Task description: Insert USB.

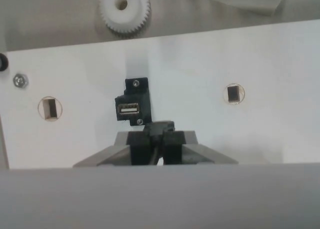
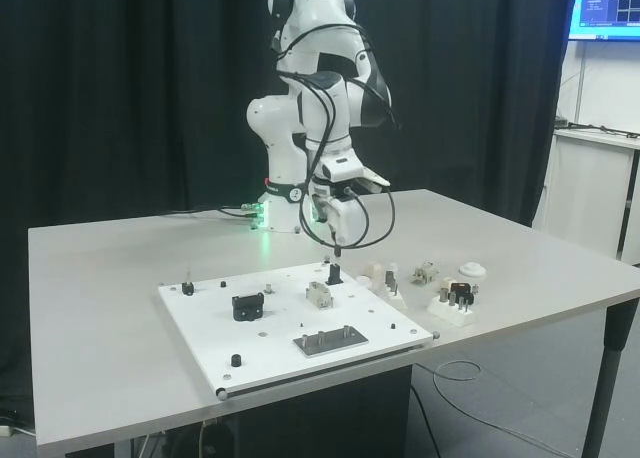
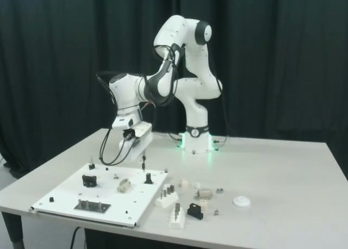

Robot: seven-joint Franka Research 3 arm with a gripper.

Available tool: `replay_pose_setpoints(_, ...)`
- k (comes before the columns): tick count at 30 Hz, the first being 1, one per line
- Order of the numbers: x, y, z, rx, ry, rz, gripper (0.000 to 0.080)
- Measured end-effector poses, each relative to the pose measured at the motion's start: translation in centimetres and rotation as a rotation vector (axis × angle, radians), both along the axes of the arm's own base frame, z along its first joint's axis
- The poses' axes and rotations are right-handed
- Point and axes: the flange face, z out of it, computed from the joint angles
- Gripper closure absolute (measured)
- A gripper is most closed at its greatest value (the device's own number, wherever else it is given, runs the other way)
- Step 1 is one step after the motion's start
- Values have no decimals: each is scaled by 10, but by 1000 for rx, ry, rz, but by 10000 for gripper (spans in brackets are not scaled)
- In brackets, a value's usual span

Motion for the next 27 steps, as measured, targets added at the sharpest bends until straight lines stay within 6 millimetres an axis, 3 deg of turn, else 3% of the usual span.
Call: replay_pose_setpoints(27, -8, 0, -11, 13, 22, -4, 756)
